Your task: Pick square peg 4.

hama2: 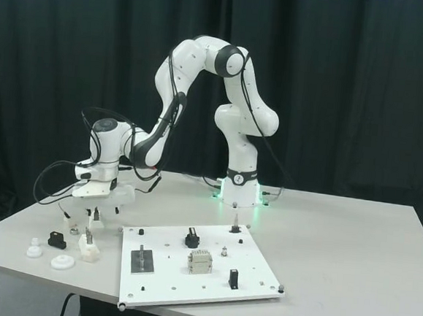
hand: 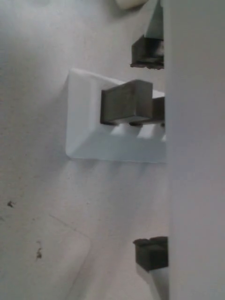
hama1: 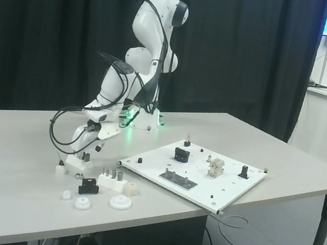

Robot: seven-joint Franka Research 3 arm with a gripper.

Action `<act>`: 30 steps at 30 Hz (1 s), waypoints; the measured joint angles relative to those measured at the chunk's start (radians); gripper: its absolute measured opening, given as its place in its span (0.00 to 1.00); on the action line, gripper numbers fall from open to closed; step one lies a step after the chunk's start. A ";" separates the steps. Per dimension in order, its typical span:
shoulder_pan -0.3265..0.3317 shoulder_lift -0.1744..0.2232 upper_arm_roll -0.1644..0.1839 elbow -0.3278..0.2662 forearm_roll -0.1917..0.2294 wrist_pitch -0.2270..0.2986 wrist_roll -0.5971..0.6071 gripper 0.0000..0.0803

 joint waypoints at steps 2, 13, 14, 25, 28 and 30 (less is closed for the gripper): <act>0.000 0.000 -0.001 -0.008 0.000 0.011 0.000 1.00; 0.000 -0.004 -0.002 -0.030 0.019 0.053 0.000 1.00; 0.000 -0.005 -0.002 -0.031 0.025 0.057 0.000 1.00; 0.000 -0.014 -0.005 -0.031 0.035 0.070 -0.011 1.00; 0.000 -0.016 -0.006 -0.029 0.035 0.073 -0.016 0.68; 0.000 -0.016 -0.007 -0.029 0.035 0.077 -0.018 0.68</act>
